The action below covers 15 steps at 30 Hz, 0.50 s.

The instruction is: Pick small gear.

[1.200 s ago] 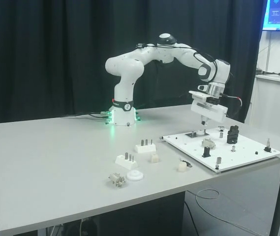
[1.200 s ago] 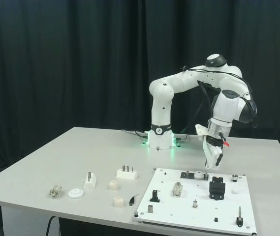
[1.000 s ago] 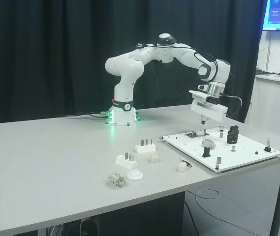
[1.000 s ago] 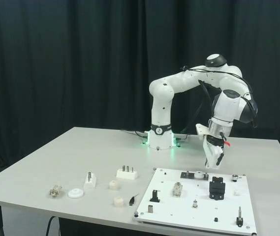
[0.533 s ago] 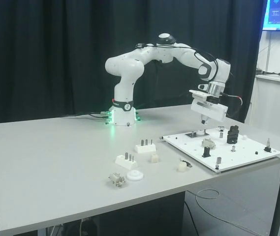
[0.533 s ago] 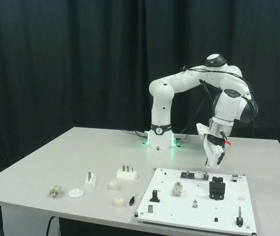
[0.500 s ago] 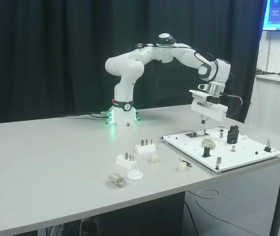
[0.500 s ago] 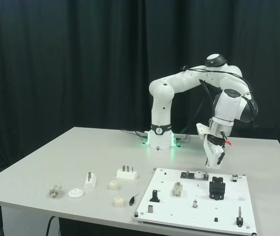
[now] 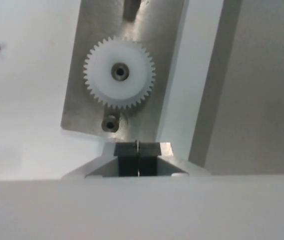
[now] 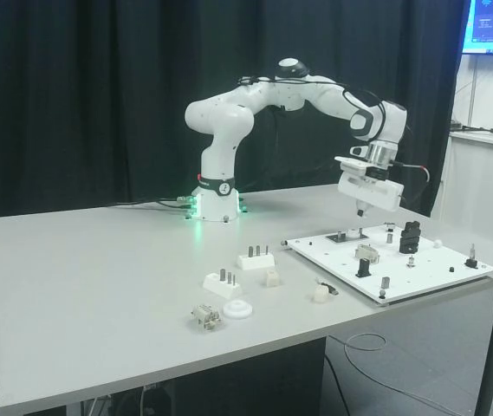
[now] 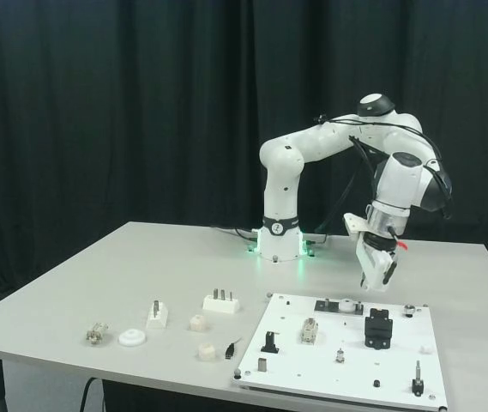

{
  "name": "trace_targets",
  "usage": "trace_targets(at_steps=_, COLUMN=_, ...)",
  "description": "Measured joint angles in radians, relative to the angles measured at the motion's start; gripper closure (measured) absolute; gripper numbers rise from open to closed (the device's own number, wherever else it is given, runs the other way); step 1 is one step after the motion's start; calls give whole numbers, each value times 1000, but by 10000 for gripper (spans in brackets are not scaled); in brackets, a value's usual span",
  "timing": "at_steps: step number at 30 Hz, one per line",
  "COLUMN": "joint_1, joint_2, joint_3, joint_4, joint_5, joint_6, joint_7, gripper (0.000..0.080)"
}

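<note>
The gripper (image 9: 138,159), its pads pressed together and holding nothing, hangs above the white board (image 11: 312,360). Beyond its tips the small gear (image 9: 120,73) sits on its peg on the grey plate (image 9: 92,107); the pick is yet to come.

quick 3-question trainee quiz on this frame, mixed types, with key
1. True or false: the claw already holds the small gear.
2. The small gear sits on: A) the bare grey table, B) a grey metal plate on the white board, C) the black block.
3. Fill in: in the wrist view the claw's fingers are ____.

Key: 1 false, it hangs above the gear, empty. 2 B. 3 shut, pads touching.
</note>
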Motion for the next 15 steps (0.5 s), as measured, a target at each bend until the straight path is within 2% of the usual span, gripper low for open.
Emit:
trace_targets(at_steps=5, joint_1=4, joint_2=0, joint_3=-5, joint_4=5, joint_5=-18, joint_6=2, joint_7=-2, gripper=803)
trace_targets(at_steps=6, joint_1=5, joint_2=0, joint_3=-6, joint_4=6, joint_5=-21, joint_6=2, joint_7=-2, gripper=701)
trace_targets(at_steps=11, joint_1=7, joint_2=0, joint_3=-15, joint_4=9, joint_5=-33, joint_6=2, joint_7=-2, gripper=701)
trace_targets(at_steps=12, joint_1=7, joint_2=0, joint_3=-17, joint_4=10, joint_5=-36, joint_6=2, joint_7=-2, gripper=365)
trace_targets(at_steps=15, joint_1=7, joint_2=0, joint_3=-21, joint_4=11, joint_5=-41, joint_6=2, joint_7=-2, gripper=365)
